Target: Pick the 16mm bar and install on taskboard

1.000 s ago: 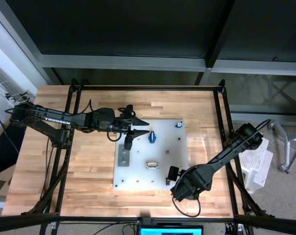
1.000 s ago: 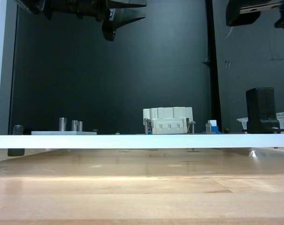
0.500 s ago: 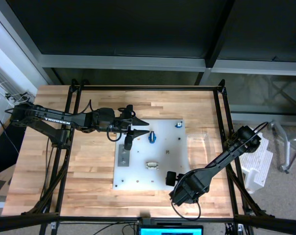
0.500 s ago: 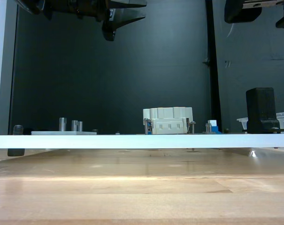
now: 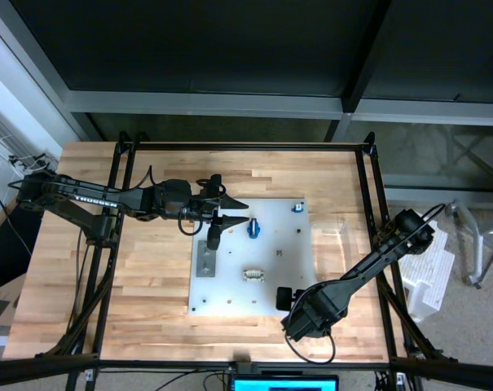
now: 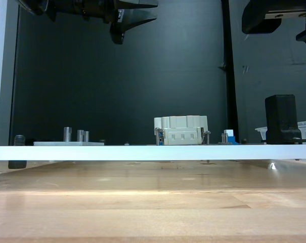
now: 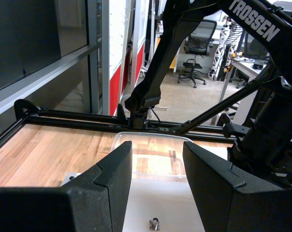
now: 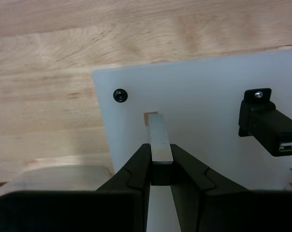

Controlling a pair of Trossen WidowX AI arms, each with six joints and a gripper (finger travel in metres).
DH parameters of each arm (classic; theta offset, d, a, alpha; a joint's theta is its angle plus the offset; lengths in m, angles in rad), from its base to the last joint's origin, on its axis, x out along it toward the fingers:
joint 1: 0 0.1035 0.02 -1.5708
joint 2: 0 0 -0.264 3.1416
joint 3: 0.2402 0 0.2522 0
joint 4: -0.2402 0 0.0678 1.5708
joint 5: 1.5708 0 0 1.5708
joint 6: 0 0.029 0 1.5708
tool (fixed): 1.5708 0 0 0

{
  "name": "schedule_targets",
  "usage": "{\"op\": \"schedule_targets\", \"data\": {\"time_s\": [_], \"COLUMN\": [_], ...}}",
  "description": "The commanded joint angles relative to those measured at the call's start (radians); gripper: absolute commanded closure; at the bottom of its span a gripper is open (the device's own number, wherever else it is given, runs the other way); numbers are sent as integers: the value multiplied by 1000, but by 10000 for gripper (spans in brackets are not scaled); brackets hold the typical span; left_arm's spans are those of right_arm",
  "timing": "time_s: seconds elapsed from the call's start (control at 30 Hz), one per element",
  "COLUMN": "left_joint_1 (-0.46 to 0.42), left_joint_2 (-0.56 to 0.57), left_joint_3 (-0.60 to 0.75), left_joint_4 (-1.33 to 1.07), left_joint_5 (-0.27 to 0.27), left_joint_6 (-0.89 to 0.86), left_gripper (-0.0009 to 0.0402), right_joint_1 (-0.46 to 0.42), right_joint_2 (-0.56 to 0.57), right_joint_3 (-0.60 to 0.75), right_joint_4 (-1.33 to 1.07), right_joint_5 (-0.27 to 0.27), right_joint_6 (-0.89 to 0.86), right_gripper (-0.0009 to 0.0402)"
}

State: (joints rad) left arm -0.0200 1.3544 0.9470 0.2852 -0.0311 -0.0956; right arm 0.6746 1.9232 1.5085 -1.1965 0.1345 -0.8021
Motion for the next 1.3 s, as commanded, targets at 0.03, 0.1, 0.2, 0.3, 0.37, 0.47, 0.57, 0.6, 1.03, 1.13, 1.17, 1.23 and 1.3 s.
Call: {"op": "schedule_targets", "data": {"time_s": [0.03, 0.1, 0.2, 0.3, 0.37, 0.47, 0.57, 0.6, 1.03, 1.13, 1.17, 1.23, 1.3], "left_joint_1": [0, 0, 0, 0, 0, 0, 0, 0, 0, 0, 0, 0, 0], "left_joint_2": [0, 0, 0, 0, 0, 0, 0, 0, 0, 0, 0, 0, 0], "left_joint_3": [0, 0, 0, 0, 0, 0, 0, 0, 0, 0, 0, 0, 0], "left_joint_4": [0, 0, 0, 0, 0, 0, 0, 0, 0, 0, 0, 0, 0], "left_joint_5": [0, 0, 0, 0, 0, 0, 0, 0, 0, 0, 0, 0, 0], "left_joint_6": [0, 0, 0, 0, 0, 0, 0, 0, 0, 0, 0, 0, 0], "left_gripper": [251, 251, 251, 251, 251, 251, 251, 251, 251, 251, 251, 251, 251], "right_joint_1": [0, 0, 0, 0, 0, -1, -1, -1, -5, -5, -5, -5, -5], "right_joint_2": [0, 0, 0, 0, -1, -1, -1, -1, -10, -14, -14, -18, -18], "right_joint_3": [-3, -8, -17, -26, -30, -35, -38, -40, -53, -53, -53, -53, -53], "right_joint_4": [6, 10, 17, 29, 32, 37, 38, 39, 36, 29, 27, 24, 24], "right_joint_5": [-4, -3, -3, -3, -3, -3, -3, -3, 17, 31, 31, 31, 31], "right_joint_6": [-21, -38, -52, -53, -53, -53, -53, -54, -71, -71, -71, -71, -71], "right_gripper": [393, 393, 393, 393, 393, 393, 393, 393, 393, 393, 393, 393, 393]}}
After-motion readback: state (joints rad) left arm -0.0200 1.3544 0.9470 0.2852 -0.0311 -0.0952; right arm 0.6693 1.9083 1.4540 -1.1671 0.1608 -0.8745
